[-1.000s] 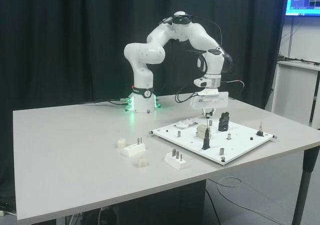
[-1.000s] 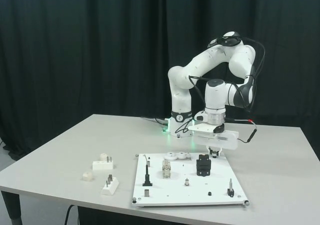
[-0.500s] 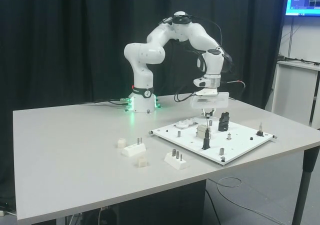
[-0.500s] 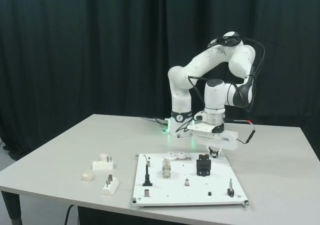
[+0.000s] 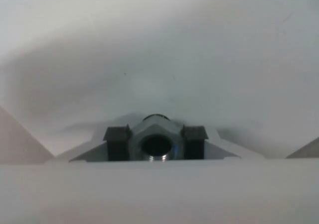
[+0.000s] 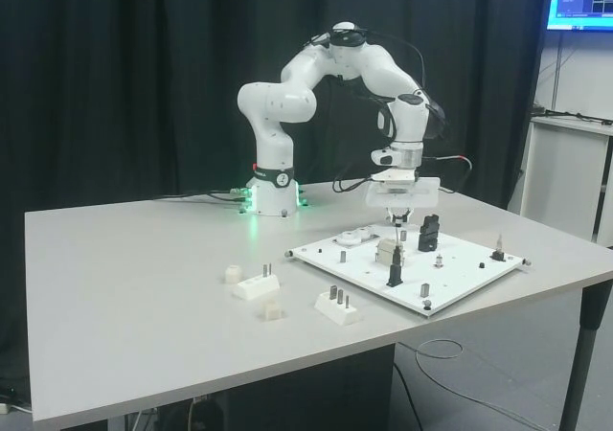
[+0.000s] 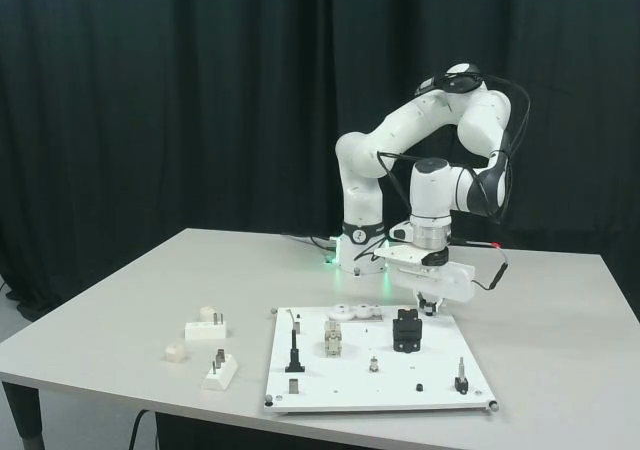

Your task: Insert bolt 4.

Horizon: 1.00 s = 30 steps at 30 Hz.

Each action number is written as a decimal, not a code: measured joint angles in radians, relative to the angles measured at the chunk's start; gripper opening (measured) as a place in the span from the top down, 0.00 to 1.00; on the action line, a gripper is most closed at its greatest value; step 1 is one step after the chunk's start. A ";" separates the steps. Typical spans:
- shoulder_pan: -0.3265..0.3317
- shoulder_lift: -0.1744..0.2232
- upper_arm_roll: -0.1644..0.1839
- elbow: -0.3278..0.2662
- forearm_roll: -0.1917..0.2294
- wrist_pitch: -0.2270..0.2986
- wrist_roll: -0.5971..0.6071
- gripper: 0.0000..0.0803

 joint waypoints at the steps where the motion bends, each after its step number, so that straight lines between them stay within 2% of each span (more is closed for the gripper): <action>1: 0.003 -0.002 0.000 -0.001 0.000 0.001 0.005 0.72; 21: 0.095 -0.085 0.015 -0.016 -0.004 0.058 0.154 0.72; 30: 0.101 -0.091 0.016 -0.017 -0.004 0.061 0.178 0.72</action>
